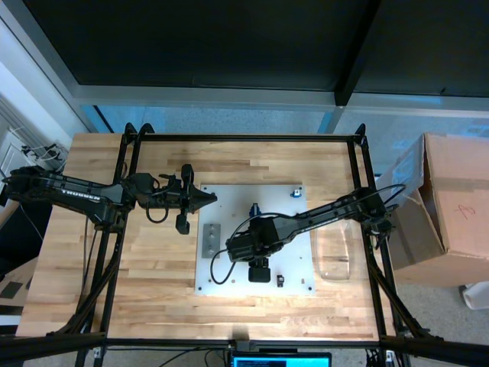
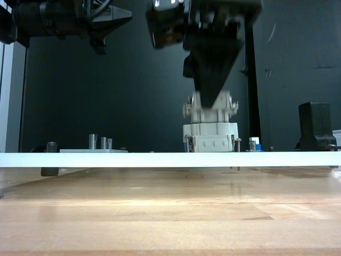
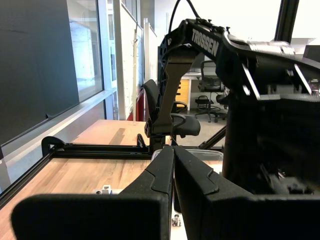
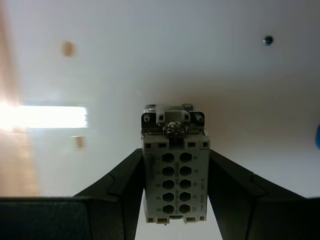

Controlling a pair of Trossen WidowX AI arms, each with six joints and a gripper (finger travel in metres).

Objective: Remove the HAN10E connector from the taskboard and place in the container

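Observation:
The HAN10E connector (image 4: pixel 174 185), pale grey with two rows of pin holes, sits upright between the fingers of my right gripper (image 4: pixel 175 156), which is shut on it. In the low view the connector (image 2: pixel 210 109) stands directly on top of its grey base (image 2: pixel 210 140) on the white taskboard (image 2: pixel 133 158). I cannot tell whether it is part-way in or just clear of the seat. From above, the right gripper (image 1: pixel 260 267) hangs over the middle of the board (image 1: pixel 229 275). My left gripper (image 1: pixel 208 197) hovers at the board's far left edge, shut on nothing.
A clear plastic container (image 1: pixel 334 251) lies just right of the board. On the board's left part stands a grey metal block with pegs (image 1: pixel 211 238), and a blue part (image 1: pixel 255 209) is at the far side. A cardboard box (image 1: pixel 447 206) stands off the table's right edge.

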